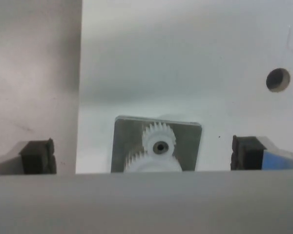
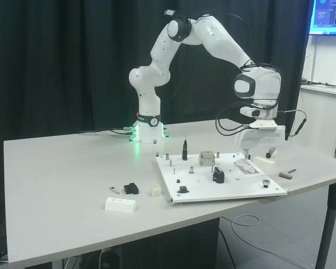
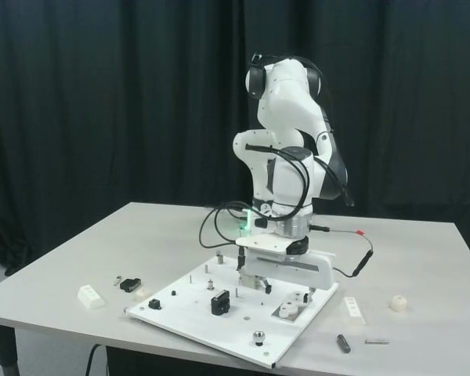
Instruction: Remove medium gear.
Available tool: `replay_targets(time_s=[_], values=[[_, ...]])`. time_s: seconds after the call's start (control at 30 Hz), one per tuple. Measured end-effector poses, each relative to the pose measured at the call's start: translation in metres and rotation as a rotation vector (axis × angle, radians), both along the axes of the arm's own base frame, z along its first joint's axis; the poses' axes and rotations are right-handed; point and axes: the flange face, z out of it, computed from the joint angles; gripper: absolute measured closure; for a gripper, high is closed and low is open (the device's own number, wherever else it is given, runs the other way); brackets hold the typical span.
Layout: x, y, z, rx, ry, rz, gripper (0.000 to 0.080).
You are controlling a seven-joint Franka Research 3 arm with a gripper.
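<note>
In the wrist view two white toothed gears mesh on a grey metal plate (image 1: 185, 146). One gear (image 1: 159, 141) shows whole, with a dark centre hole. The other gear (image 1: 149, 163) is partly hidden by the camera housing, so I cannot tell which is the medium one. My gripper (image 1: 141, 155) hangs above them, open, with a black fingertip (image 1: 37, 157) far out on each side and nothing held. The first room view shows the gripper (image 2: 257, 152) over the gears (image 2: 245, 166) at the white board's (image 2: 224, 188) right end. The second room view shows the gear plate (image 3: 292, 307).
The board carries a black block (image 2: 218, 176), a grey fixture (image 2: 206, 158), a black peg (image 2: 185, 151) and a knob (image 2: 265, 182). A hole (image 1: 278, 79) lies in the board. Off the board sit a white block (image 2: 121, 204), a white cube (image 2: 155, 190) and a dark pin (image 2: 287, 174).
</note>
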Motion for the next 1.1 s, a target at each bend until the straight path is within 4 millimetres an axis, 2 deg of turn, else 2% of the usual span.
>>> replay_targets(time_s=[1.1], values=[[0.0055, -0.0033, 0.0097, 0.001, 0.006, -0.062, 0.0003]])
